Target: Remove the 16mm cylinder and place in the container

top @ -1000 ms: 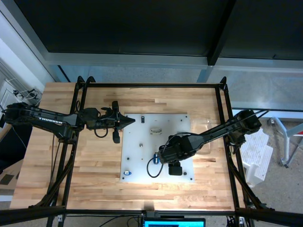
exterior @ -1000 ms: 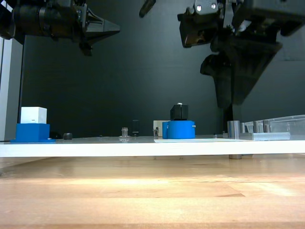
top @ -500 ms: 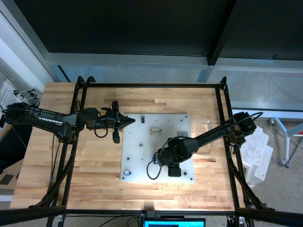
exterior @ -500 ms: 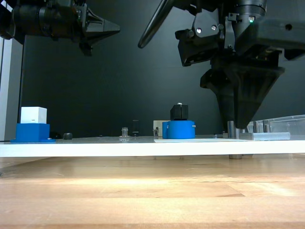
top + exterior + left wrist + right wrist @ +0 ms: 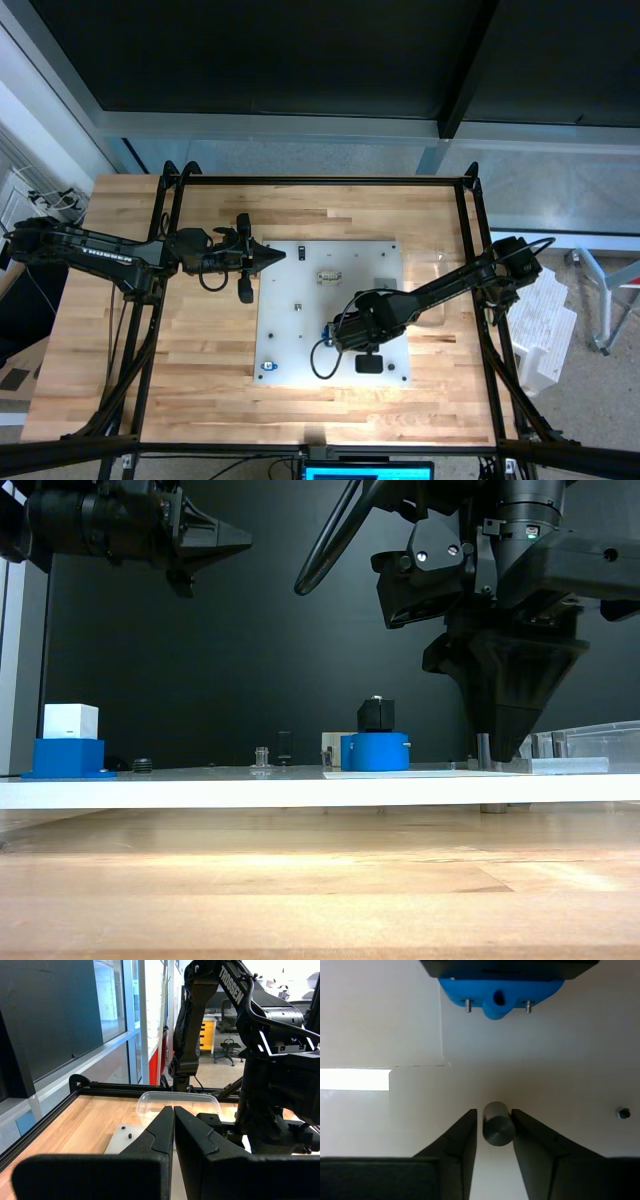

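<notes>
While the right gripper (image 5: pixel 494 1114) stands over the white board (image 5: pixel 380 1025), its fingers (image 5: pixel 462 1135) are parted, the metal peg (image 5: pixel 498 1125) upright between them; a blue fitting (image 5: pixel 500 995) lies past their tips; the left gripper (image 5: pixel 174 1110) is clenched, empty; the clear tray (image 5: pixel 177 1101) lies beyond its fingertips.

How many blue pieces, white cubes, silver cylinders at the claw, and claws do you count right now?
Blue pieces: 2 (blue base, blue round connector)
White cube: 1
16mm cylinder: 1
Claws: 2 (left claw shut, high by the left edge of the board; right claw open, down around the cylinder)
Total: 6
</notes>
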